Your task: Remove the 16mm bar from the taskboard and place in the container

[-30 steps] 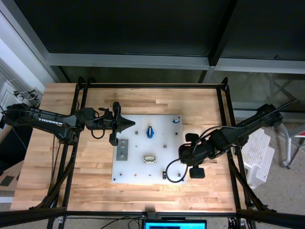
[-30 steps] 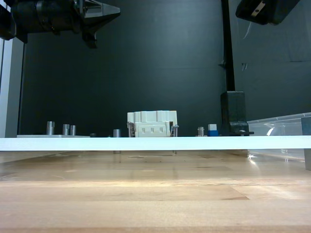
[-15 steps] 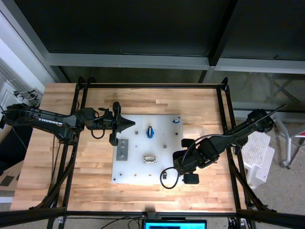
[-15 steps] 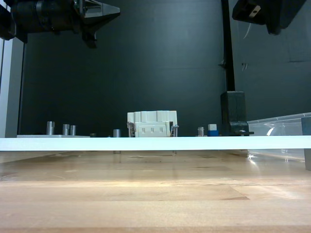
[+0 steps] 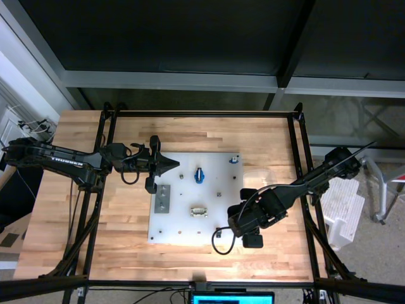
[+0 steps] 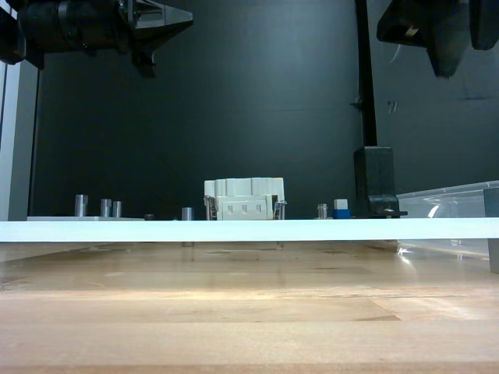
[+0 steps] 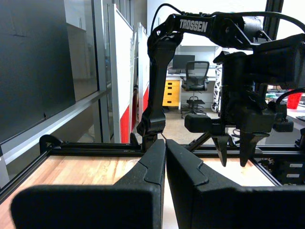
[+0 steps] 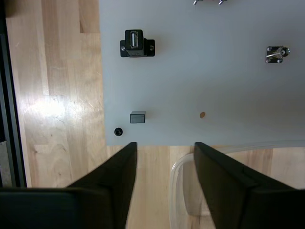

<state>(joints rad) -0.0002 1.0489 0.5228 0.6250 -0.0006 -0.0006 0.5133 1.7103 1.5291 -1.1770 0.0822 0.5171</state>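
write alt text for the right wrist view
The right gripper, open, looks straight down on the edge of the white taskboard, with a clear container on the wood beside it. A black socket and a small grey block sit on the board. The left gripper, shut, is out of view near the board's far left corner.
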